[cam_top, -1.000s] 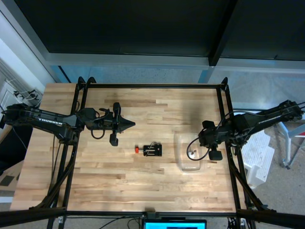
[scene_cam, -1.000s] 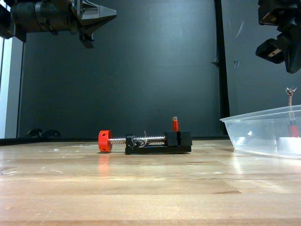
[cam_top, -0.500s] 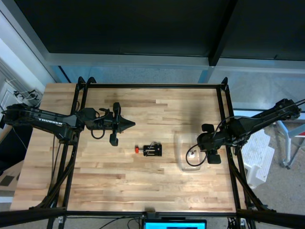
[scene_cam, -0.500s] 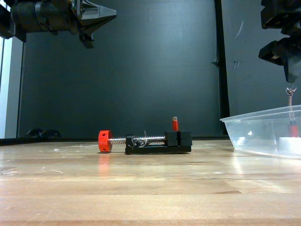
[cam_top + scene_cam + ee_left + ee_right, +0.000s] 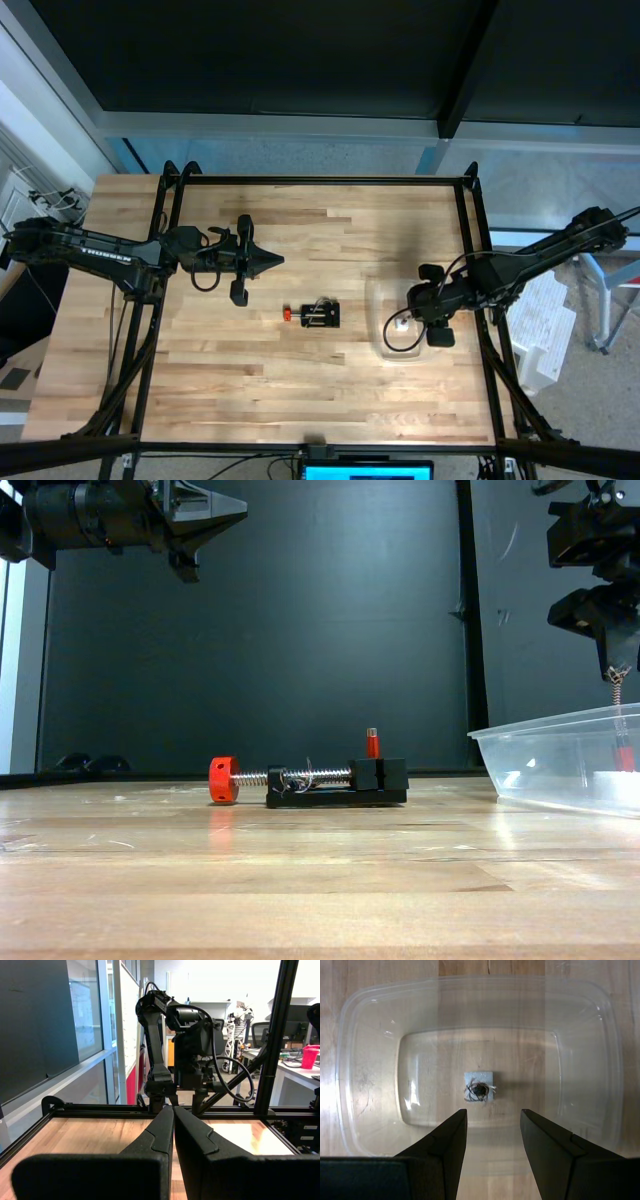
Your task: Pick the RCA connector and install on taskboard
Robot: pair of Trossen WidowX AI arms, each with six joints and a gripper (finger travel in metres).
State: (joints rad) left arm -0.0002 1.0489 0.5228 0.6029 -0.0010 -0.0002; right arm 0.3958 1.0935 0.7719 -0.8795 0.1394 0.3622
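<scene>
Jaws parted, the right gripper (image 5: 493,1115) hangs directly above the tiny dark RCA connector (image 5: 480,1089), seated apparently upright in a small white cube (image 5: 488,1077) inside the clear plastic tray (image 5: 350,1035); the small black block taskboard (image 5: 322,316) lies well apart, and the left gripper (image 5: 173,1108), fingers pressed together, is parked high beyond it.

White brand lettering "TROSSEN", printed along the black left arm (image 5: 100,255), legible in the high view

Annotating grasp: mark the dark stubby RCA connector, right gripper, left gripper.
Dark stubby RCA connector (image 5: 480,1090): right wrist view, its top, in the clear plastic tray (image 5: 530,1075).
Right gripper (image 5: 492,1113): right wrist view, midway between open jaws, over the tray.
Left gripper (image 5: 173,1108): left wrist view, shut jaws' tips, above table's (image 5: 75,1134) left side.
</scene>
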